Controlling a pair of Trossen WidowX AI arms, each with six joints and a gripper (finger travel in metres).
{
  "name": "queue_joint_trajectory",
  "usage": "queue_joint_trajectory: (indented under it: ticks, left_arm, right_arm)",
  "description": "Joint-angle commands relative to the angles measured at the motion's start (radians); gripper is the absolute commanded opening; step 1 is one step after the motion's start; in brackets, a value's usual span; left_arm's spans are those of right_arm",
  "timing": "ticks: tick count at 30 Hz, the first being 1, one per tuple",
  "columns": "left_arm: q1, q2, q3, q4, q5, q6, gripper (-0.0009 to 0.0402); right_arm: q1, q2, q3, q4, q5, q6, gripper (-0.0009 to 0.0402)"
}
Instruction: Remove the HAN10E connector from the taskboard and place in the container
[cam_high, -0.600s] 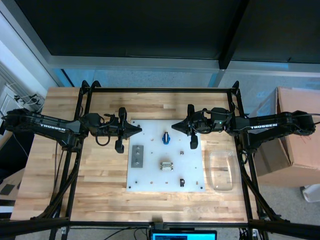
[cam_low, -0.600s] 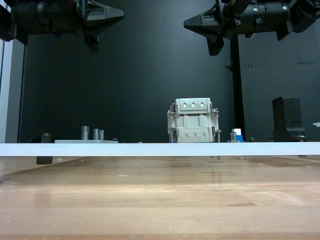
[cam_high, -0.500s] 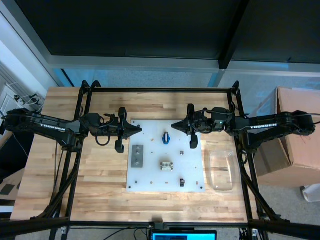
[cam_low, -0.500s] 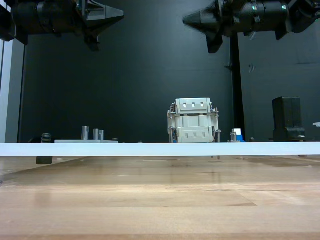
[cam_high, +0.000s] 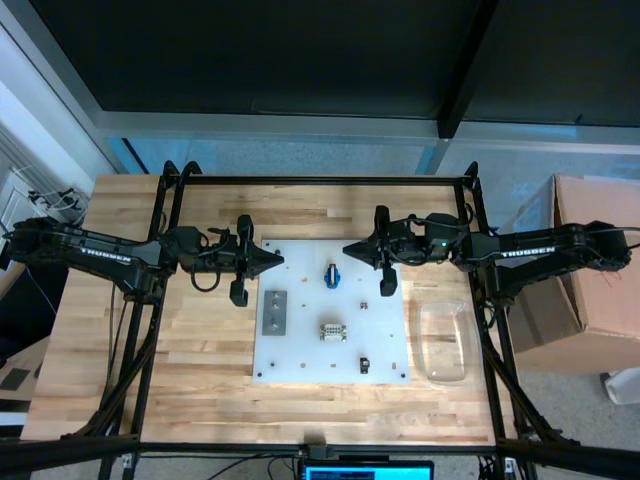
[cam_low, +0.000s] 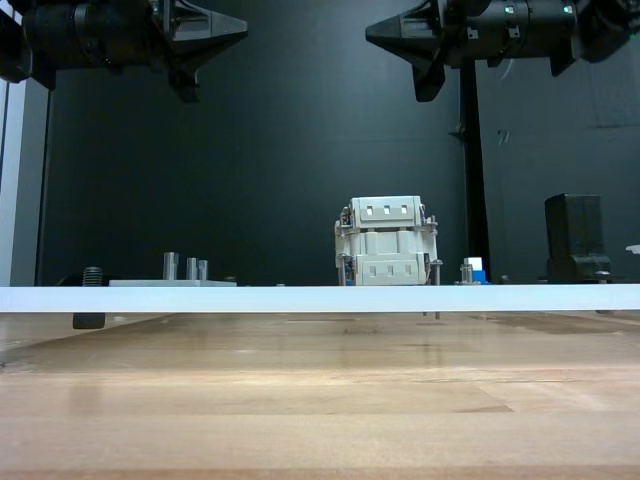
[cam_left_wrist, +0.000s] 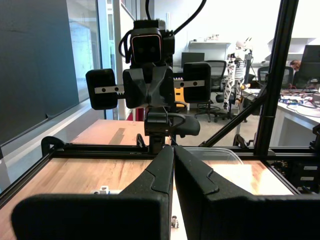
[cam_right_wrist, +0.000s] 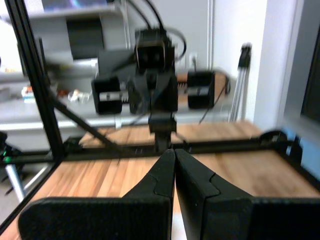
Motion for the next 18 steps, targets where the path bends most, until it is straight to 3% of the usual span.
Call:
queue_joint_trajectory:
  ticks: [1,9,18]
  left_arm:
    - [0.0,0.0,0.0,0.0,0.0,0.0,0.0]
    - [0.0,0.0,0.0,0.0,0.0,0.0,0.0]
    - [0.0,0.0,0.0,0.0,0.0,0.0,0.0]
  right_arm:
    - [0.024,0.008,0.075,-0.188,0.0,0.009,0.0]
    - [0.131,0.096,0.297,-0.665,0.01,0.012,0.0]
    - [0.199,0.282,0.592,-1.124,0.011,0.048,0.0]
